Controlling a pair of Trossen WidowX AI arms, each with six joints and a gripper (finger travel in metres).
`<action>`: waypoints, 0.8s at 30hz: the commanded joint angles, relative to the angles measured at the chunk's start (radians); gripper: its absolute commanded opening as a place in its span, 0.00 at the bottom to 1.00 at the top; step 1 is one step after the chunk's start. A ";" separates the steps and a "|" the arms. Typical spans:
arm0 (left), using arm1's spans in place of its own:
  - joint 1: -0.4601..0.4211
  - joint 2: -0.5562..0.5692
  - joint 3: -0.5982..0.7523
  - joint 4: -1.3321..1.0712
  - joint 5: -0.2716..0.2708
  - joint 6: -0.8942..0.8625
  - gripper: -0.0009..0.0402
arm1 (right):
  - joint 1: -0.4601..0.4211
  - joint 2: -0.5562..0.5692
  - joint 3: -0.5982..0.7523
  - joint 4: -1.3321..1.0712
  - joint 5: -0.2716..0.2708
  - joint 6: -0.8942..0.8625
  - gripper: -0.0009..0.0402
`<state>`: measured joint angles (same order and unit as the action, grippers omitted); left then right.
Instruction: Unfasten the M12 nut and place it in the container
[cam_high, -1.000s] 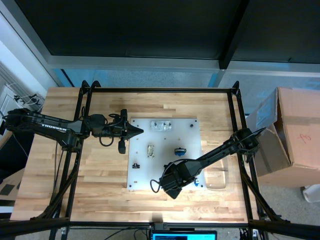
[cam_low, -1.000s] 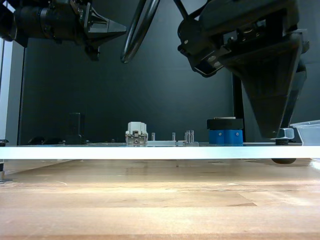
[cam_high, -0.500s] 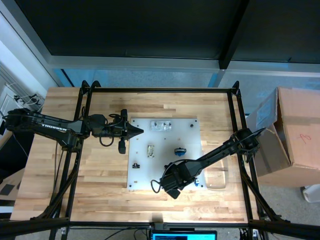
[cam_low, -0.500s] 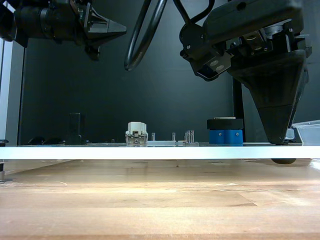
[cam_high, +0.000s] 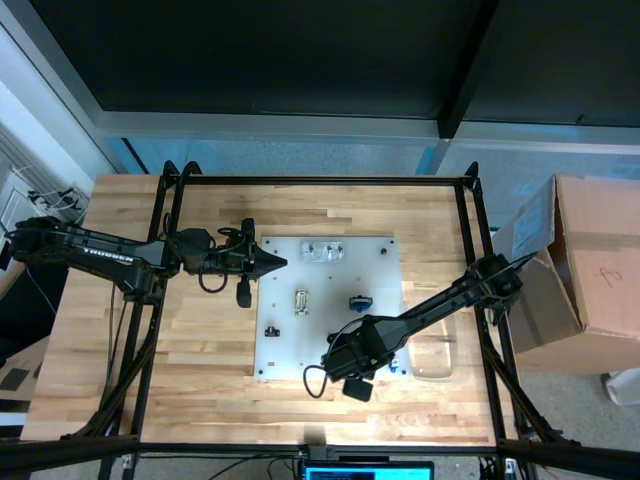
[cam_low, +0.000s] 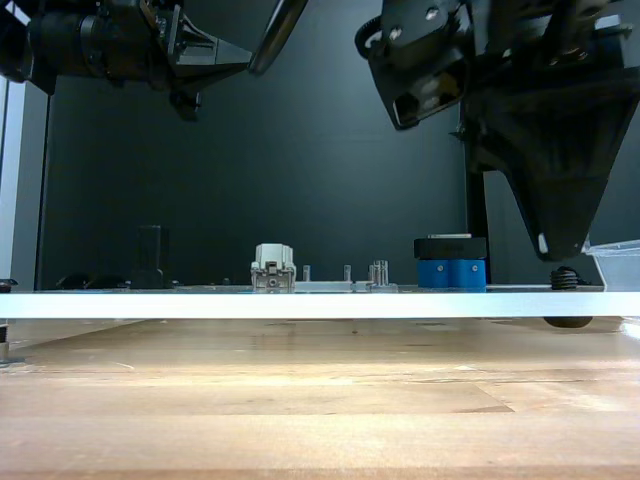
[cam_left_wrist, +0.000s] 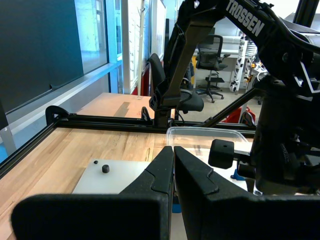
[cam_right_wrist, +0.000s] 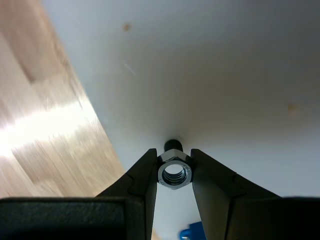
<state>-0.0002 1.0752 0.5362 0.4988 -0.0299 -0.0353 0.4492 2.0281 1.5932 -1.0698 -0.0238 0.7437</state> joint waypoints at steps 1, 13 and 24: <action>0.000 0.000 0.000 0.000 0.000 0.000 0.02 | 0.000 -0.023 0.000 -0.008 -0.002 -0.051 0.03; 0.000 0.000 0.000 0.000 0.000 0.000 0.02 | -0.038 -0.110 0.013 -0.019 -0.002 -0.124 0.03; 0.000 0.000 0.000 0.000 0.000 0.000 0.02 | -0.071 -0.131 -0.005 -0.022 0.005 -0.142 0.03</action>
